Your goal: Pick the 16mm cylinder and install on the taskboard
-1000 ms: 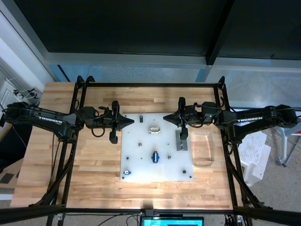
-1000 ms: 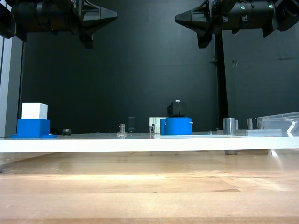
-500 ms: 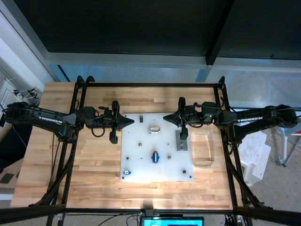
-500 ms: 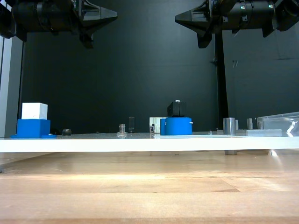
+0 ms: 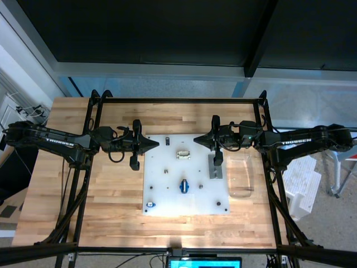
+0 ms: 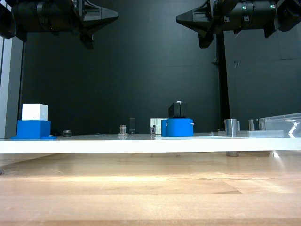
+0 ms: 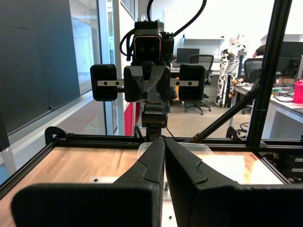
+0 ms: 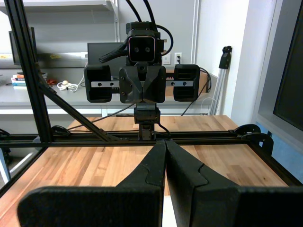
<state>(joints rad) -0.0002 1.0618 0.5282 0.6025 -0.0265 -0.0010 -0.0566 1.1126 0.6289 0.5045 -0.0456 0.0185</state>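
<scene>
The 16mm cylinder (image 6: 230, 127) is seen upright on the taskboard (image 5: 167, 192), near its near right corner. The left gripper (image 5: 158, 143) and right gripper (image 5: 195, 138) are held high above the taskboard's far part, jaws pressed together, with nothing gripped.

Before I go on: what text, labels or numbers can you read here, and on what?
"TROSSEN": white letters along the left arm, high view.
"TROSSEN": likewise along the right arm.
Screen at the table's near edge: too small to read.
Taskboard: no readable marking.
Left hand and right hand, both shut, raised over the taskboard's far part: no labels.
</scene>
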